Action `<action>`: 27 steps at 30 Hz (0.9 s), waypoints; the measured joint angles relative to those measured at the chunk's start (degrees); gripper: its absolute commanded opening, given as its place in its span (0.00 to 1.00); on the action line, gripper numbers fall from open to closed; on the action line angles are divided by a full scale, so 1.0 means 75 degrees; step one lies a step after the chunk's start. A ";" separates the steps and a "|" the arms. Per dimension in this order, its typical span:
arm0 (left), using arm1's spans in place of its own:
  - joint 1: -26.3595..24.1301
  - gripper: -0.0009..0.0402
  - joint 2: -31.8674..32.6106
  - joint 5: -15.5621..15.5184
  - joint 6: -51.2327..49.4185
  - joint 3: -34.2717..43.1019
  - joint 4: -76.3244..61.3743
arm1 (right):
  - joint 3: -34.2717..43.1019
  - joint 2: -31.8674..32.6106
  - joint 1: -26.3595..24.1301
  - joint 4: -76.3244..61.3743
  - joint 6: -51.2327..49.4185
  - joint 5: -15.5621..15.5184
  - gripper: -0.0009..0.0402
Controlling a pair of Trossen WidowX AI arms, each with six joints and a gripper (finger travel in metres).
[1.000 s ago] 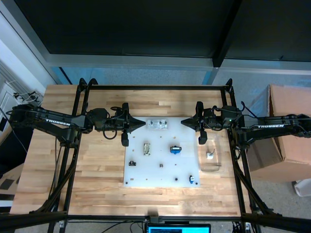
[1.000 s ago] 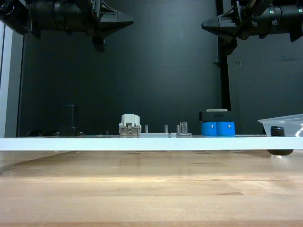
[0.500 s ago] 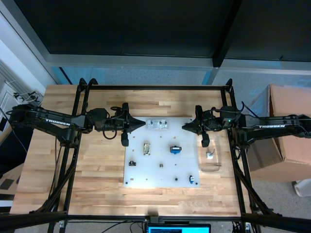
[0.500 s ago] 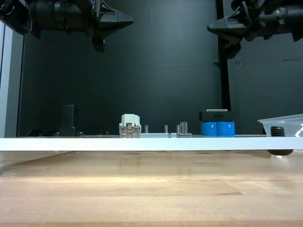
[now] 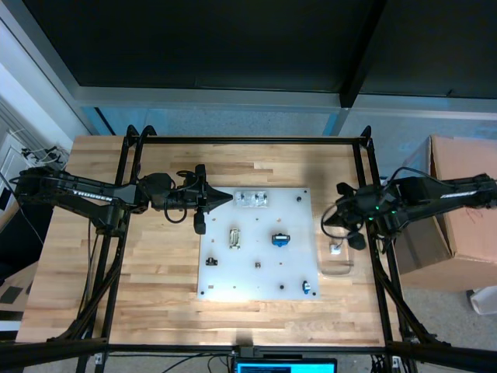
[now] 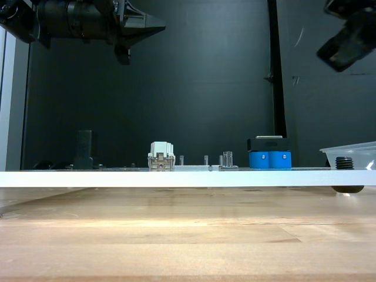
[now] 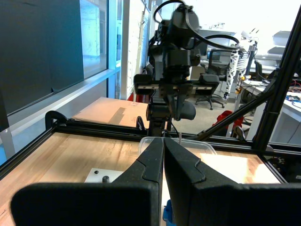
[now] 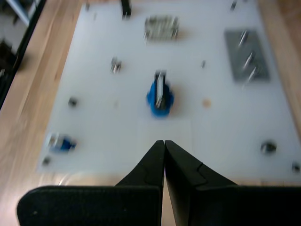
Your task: Pick the RJ45 connector and install on the taskboard
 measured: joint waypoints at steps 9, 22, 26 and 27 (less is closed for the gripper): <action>0.0000 0.02 0.0000 0.0000 0.0000 0.0000 0.0000 | 0.0743 0.0146 0.1396 -0.2570 0.1224 0.0414 0.02; 0.0000 0.02 0.0000 0.0000 0.0000 0.0000 0.0000 | 0.0399 0.1311 0.1696 -0.3077 0.1673 0.0277 0.17; 0.0000 0.02 0.0000 0.0000 0.0000 0.0000 0.0000 | 0.0143 0.1547 0.1754 -0.2687 0.1676 0.0265 0.26; 0.0000 0.02 0.0000 -0.0003 0.0003 -0.0003 0.0000 | 0.0070 0.1626 0.1784 -0.2600 0.1693 0.0213 0.28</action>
